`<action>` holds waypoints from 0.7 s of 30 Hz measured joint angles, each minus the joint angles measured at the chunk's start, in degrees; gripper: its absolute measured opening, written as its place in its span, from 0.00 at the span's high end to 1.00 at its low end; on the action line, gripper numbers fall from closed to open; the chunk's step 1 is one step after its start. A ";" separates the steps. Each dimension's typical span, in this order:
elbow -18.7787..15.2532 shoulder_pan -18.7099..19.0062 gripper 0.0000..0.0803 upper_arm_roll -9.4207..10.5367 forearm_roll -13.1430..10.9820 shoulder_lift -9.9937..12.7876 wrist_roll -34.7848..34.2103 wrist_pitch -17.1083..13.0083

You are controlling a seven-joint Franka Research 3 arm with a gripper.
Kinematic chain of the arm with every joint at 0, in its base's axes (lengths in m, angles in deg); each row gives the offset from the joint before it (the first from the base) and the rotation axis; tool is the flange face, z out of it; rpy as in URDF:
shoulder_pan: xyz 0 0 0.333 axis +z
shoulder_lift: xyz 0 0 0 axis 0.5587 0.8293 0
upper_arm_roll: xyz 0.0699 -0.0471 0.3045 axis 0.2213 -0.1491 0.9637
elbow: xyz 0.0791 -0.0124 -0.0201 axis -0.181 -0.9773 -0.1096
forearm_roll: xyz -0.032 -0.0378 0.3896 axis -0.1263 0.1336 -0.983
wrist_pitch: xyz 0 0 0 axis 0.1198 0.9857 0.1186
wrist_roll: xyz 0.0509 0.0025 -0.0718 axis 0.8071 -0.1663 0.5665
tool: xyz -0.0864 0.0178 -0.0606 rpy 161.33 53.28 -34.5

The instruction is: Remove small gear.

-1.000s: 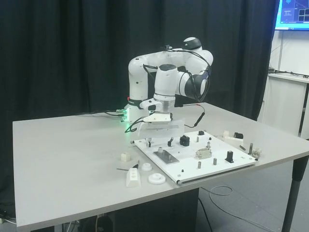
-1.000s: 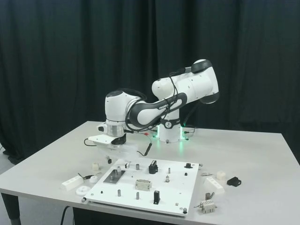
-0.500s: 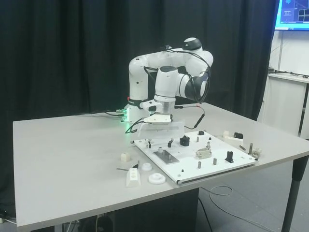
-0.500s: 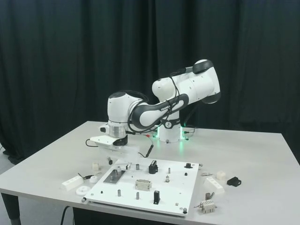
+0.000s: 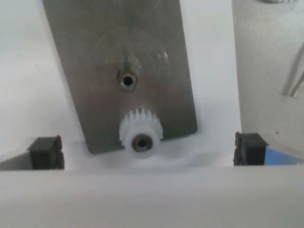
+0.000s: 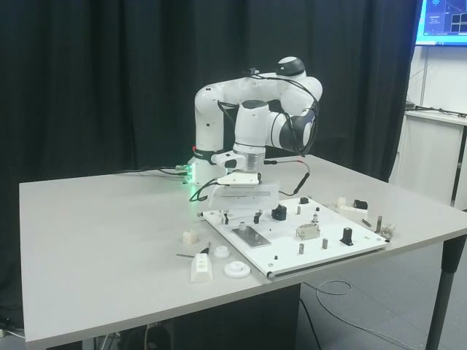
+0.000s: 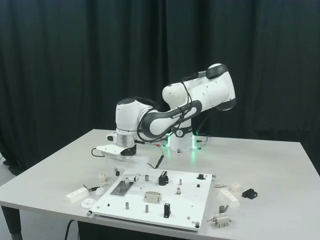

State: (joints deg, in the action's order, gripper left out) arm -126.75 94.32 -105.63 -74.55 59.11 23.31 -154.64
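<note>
Black curtains hang behind the grey table [image 6: 102, 233] on which the white arm [image 7: 195, 100] is bolted, with a green light at its base.

The gripper [image 5: 145, 152] hangs low over the near-left part of a white board [image 7: 185, 205], as the second room view shows it. In the wrist view its two black fingertips [image 5: 46, 153] stand wide apart, one at each side, clamped on nothing. Between them, and touching neither, sits the small gear [image 5: 140, 133], white and toothed, with a dark hole at its middle. It rests at the edge of a grey metal plate [image 5: 95, 57], partly overhanging that edge. Just beside the gear, further in on the plate, is a small round hole [image 5: 127, 80].

Around the plate the white board carries several small parts: a black block [image 7: 163, 178] near the middle, a grey connector [image 7: 152, 197] close to the front, another black piece [image 7: 166, 210] at the front edge, and a few short upright pins.

Off the board, on the table to the left in the second room view, lie a white bar [image 7: 76, 195], a small white cube [image 7: 102, 177] and a larger white gear [image 7: 88, 202]. To the right of the board lie a black clip [image 7: 249, 193] and some white and grey pieces. A screen glows at the top right corner of the first room view.
</note>
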 joint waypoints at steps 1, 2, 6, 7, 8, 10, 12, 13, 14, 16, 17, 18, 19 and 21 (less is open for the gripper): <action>0.00 0.00 0.00 0.03 -0.04 0.00 0.00 -0.06; 0.00 0.01 0.00 0.06 -0.10 0.00 0.00 -0.13; 0.00 0.01 0.00 0.32 -0.33 0.00 0.00 -0.59; 0.00 0.01 0.00 0.41 -0.37 0.00 0.00 -0.76; 0.00 0.01 0.00 0.55 -0.42 -0.01 0.00 -1.00; 0.00 0.01 0.00 0.81 -0.50 -0.03 0.00 -1.32; 0.00 0.01 0.00 0.99 -0.57 -0.03 0.00 -1.54; 0.00 0.01 0.00 1.07 -0.60 -0.03 0.00 -1.63; 0.00 0.01 0.00 1.13 -0.63 -0.03 0.00 -1.69; -0.02 0.00 0.16 1.22 -0.75 -0.03 0.00 -1.77; -0.04 0.00 0.16 1.24 -0.83 -0.03 0.00 -1.79; -0.07 -0.01 0.16 1.26 -0.95 -0.03 -0.01 -1.80; -0.11 -0.01 0.16 1.27 -1.08 -0.03 -0.04 -1.81; -0.20 -0.04 0.16 1.27 -1.23 -0.03 -0.09 -1.82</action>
State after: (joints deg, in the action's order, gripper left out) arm -126.95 94.29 -104.36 -75.79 59.08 23.22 -156.46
